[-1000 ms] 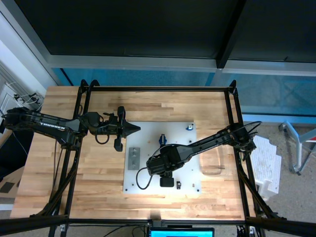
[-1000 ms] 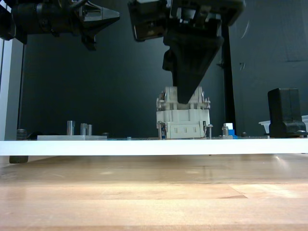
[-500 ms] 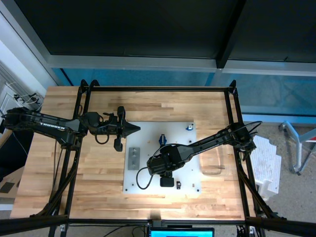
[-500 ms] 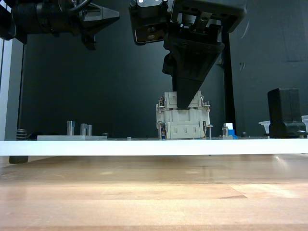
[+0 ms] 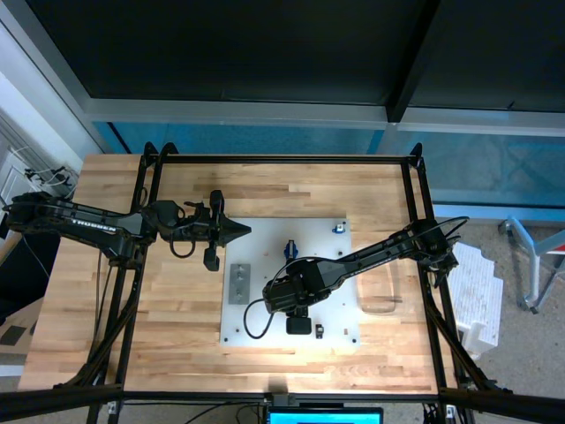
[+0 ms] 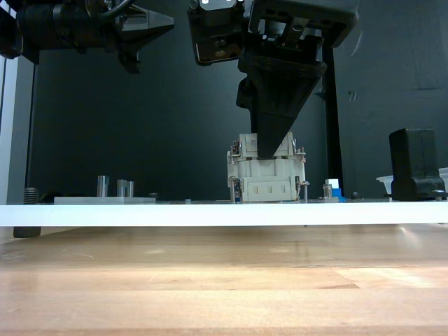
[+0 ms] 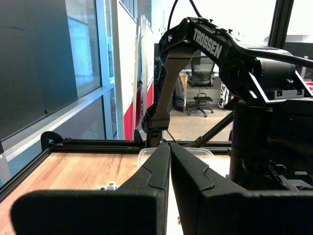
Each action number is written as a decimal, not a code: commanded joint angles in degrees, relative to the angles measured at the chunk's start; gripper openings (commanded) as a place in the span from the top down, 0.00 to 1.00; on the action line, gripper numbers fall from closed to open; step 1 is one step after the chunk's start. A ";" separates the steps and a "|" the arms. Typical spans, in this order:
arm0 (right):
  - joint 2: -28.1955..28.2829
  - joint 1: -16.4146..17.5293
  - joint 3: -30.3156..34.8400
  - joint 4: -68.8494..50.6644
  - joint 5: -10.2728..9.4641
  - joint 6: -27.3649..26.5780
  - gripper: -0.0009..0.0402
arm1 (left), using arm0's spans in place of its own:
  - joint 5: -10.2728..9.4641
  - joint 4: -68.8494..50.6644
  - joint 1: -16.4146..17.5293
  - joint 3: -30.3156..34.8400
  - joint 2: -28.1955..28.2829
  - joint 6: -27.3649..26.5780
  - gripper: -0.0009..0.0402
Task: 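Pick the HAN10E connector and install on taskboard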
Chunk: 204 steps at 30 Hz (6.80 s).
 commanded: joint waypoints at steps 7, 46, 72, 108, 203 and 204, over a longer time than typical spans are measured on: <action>-0.66 0.11 0.04 -0.07 0.00 1.49 0.47 | 0.00 0.00 0.00 0.00 0.02 0.00 0.98; -5.62 0.09 0.02 -2.78 0.46 -0.13 0.19 | 0.00 0.00 0.00 0.00 0.02 0.00 0.98; -24.04 -10.45 -11.08 4.66 0.46 -9.55 0.43 | 0.00 0.00 0.02 0.00 0.02 0.00 0.98; -53.05 -18.78 -44.72 49.79 -0.17 -14.34 0.98 | 0.00 0.00 0.00 0.00 0.02 0.00 0.98; -60.02 -19.26 -64.37 82.79 -4.50 -10.47 0.98 | 0.00 0.00 0.00 0.00 0.02 0.00 0.98; -60.02 -19.28 -64.37 82.79 -4.50 -10.47 0.98 | 0.00 0.00 0.00 0.00 0.02 0.00 0.98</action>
